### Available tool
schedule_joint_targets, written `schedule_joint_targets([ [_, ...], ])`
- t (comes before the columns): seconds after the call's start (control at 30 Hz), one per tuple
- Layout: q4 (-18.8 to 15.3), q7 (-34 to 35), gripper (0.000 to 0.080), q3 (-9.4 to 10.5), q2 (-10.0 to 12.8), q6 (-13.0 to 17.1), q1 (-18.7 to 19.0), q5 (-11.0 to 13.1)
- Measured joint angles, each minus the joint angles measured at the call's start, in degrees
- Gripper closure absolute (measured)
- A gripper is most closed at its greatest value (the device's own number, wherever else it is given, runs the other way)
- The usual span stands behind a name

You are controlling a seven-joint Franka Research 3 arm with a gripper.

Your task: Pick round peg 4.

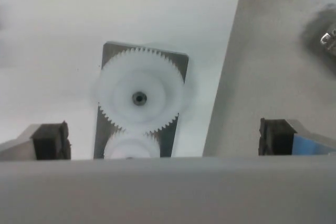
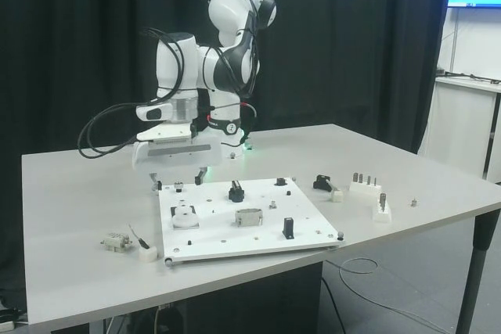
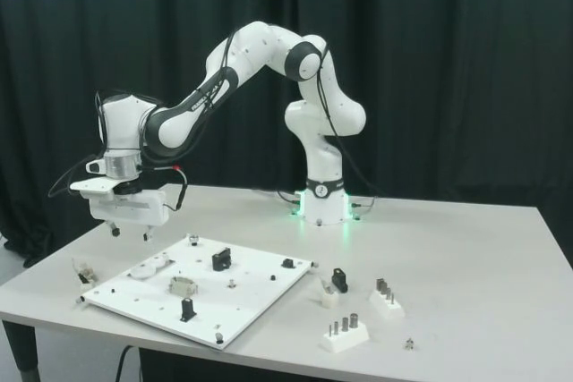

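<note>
1. My gripper [image 2: 178,181] hangs in the air above the far left corner of the flat white square assembly board [image 2: 301,232], left of centre in the first room view. Its two fingers are spread wide and hold nothing.
2. In the wrist view my black finger pads [image 1: 51,141] sit at the two sides of the frame, well apart, with empty space between them.
3. Below my gripper, near the middle of the wrist view, lies a large white toothed plastic gear [image 1: 139,90] on a grey metal plate [image 1: 177,61]. A smaller white gear [image 1: 131,145] meshes with it, partly hidden by my own grey housing.
4. In the first room view the same gear pair [image 2: 184,217] lies on the left part of the board, nearer the camera than my gripper.
5. The round pegs are far from me. In the second room view, three upright grey metal pegs stand in a white plastic peg holder [image 3: 346,332] in the lower right of the frame, on the grey worktop [image 3: 483,275] off the board. A second white holder with small pegs [image 3: 385,297] stands just behind it. I cannot tell which peg is round peg 4.
6. In the first room view those holders appear at the right of the frame, one [image 2: 365,184] farther back and one [image 2: 381,210] nearer the worktop edge.
7. My white arm [image 3: 242,64] arches over from its base [image 3: 324,207], where a green light glows.
</note>
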Motion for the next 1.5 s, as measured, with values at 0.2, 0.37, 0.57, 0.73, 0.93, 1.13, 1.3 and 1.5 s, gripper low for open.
schedule_joint_targets([
  [0.2, 0.03, -0.02, 0.0003, -0.07, -0.17, 0.00, 0.00, -0.39],
  [0.37, 0.20, -0.05, 0.0003, -0.20, -0.20, 0.02, 0.00, -0.76],
  [0.57, 0.36, -0.08, 0.0003, -0.30, -0.20, 0.13, -0.06, -1.38],
  [0.73, 0.38, -0.20, 0.0003, -0.31, -0.20, 0.34, -0.13, -1.53],
  [0.93, 0.38, -0.66, 0.0003, -0.31, -0.20, 0.57, -0.21, -1.61],
  [1.13, 0.38, -1.04, 0.0003, -0.31, -0.17, 0.90, -0.32, -1.71],
  [1.3, 0.38, -1.40, 0.0003, -0.31, -0.03, 1.27, -0.53, -1.81],
  [1.5, 0.38, -1.48, 0.0003, -0.15, 0.05, 1.46, -0.56, -1.80],
])
